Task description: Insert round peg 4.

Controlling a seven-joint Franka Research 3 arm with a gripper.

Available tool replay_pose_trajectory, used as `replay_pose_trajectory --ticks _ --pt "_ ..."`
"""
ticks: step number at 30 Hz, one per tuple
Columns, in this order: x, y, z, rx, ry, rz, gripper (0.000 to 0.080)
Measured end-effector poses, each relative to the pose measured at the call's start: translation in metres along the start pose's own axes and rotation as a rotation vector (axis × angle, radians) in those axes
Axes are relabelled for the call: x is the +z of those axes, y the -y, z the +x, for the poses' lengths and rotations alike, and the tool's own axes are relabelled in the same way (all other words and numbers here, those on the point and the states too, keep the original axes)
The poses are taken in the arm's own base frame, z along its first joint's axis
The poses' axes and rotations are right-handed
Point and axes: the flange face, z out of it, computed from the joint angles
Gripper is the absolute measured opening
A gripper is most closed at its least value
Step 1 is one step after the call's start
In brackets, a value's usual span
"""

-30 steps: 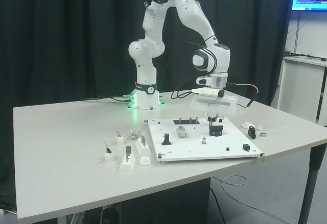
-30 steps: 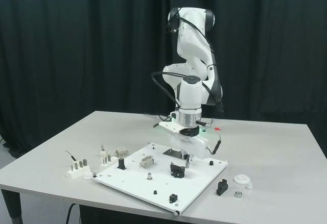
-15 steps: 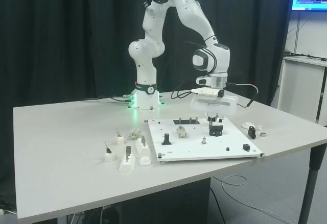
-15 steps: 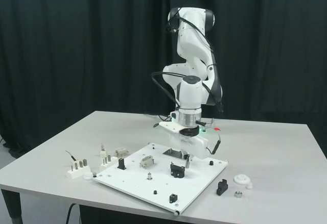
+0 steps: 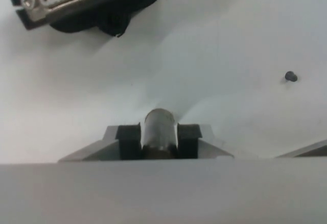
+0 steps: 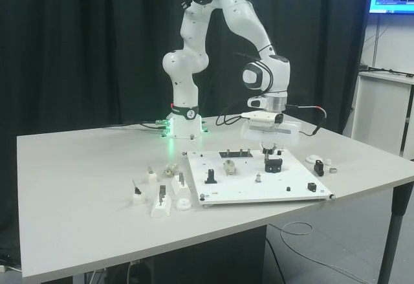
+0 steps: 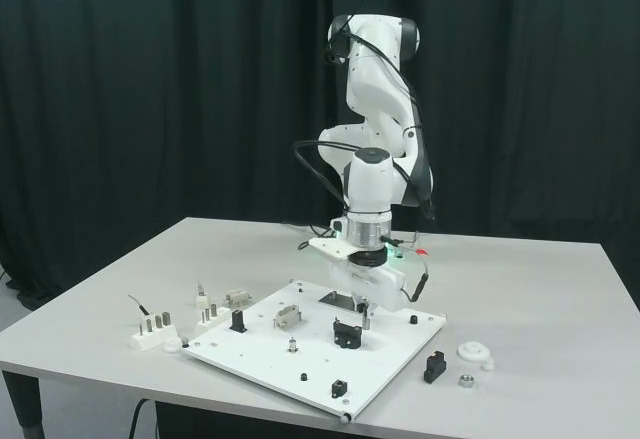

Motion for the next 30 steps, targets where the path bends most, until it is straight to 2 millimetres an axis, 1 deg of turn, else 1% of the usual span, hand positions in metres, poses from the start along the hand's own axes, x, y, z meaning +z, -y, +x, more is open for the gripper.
replay_pose_trajectory --ticks 12,30 --pt "0.0040 -0.0003 -0.0022 0.014 -0.002 0.000 0.0147" --pt "0.0037 -0.0037 -0.0011 0.041 -0.001 -0.013 0.0147"
